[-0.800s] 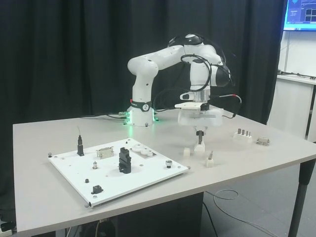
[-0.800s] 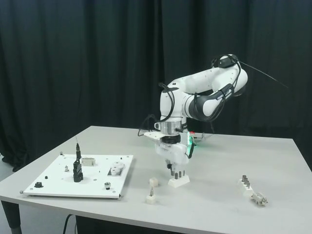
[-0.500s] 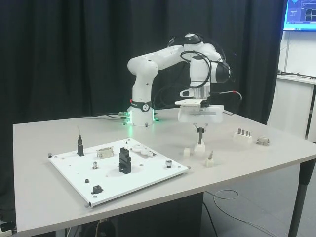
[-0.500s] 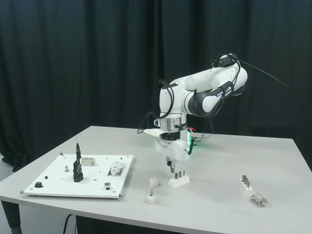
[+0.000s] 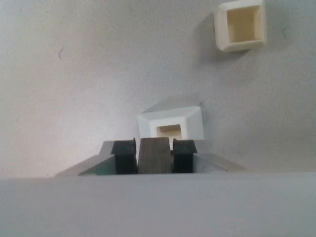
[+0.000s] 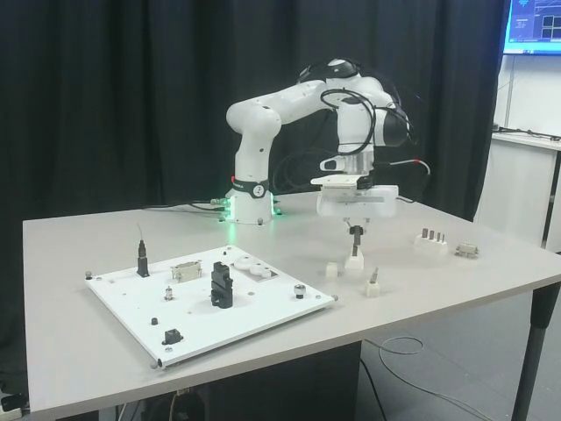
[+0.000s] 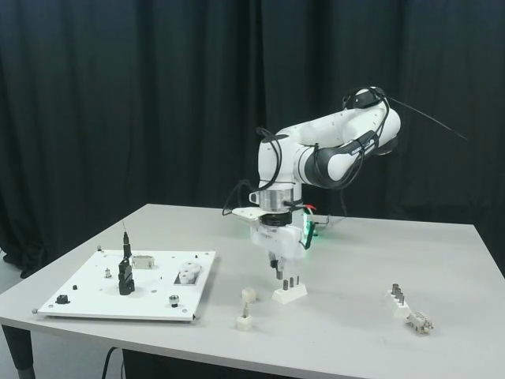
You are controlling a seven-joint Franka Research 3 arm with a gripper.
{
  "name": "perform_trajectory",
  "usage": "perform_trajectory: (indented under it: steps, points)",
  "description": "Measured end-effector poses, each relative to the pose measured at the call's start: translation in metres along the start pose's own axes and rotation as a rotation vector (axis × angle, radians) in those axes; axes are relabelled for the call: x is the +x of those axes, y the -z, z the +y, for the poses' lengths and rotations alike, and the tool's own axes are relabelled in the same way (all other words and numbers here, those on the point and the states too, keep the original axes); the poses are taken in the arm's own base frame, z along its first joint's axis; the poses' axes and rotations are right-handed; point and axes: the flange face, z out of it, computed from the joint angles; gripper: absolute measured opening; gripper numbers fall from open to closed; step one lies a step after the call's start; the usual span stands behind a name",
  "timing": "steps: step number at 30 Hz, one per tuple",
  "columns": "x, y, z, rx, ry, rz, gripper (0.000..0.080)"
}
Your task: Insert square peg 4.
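My gripper (image 5: 154, 147) is shut on a grey square peg (image 5: 154, 159), held upright between the two black fingers (image 5: 123, 154). Directly under it sits a white block with a square hole (image 5: 170, 127), and a second white square socket (image 5: 240, 24) lies farther off. In the first room view the gripper (image 6: 355, 231) hangs a little above the white holder (image 6: 353, 264), with the small socket (image 6: 330, 269) beside it. The second room view shows the gripper (image 7: 278, 273) over the holder (image 7: 289, 294), which still carries upright pegs.
A white block with a peg in it (image 6: 373, 286) stands near the front edge. A white rack of pegs (image 6: 430, 241) and a grey connector (image 6: 466, 251) lie to the right. The white assembly board (image 6: 263, 311) with black parts fills the left side.
The gripper has risen a little above the holder, lifting the peg with it. Nothing else on the table has moved.
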Motion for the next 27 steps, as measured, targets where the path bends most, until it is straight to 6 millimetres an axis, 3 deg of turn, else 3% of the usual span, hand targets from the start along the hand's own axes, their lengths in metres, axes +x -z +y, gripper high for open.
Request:
perform_trajectory:
  steps: [15,27]
  points:
    - [-0.001,0.013,-0.025,0.087,0.037,0.062,0.0155]
    - [0.035,0.024,-0.063,0.174,0.041,0.145,0.0155]
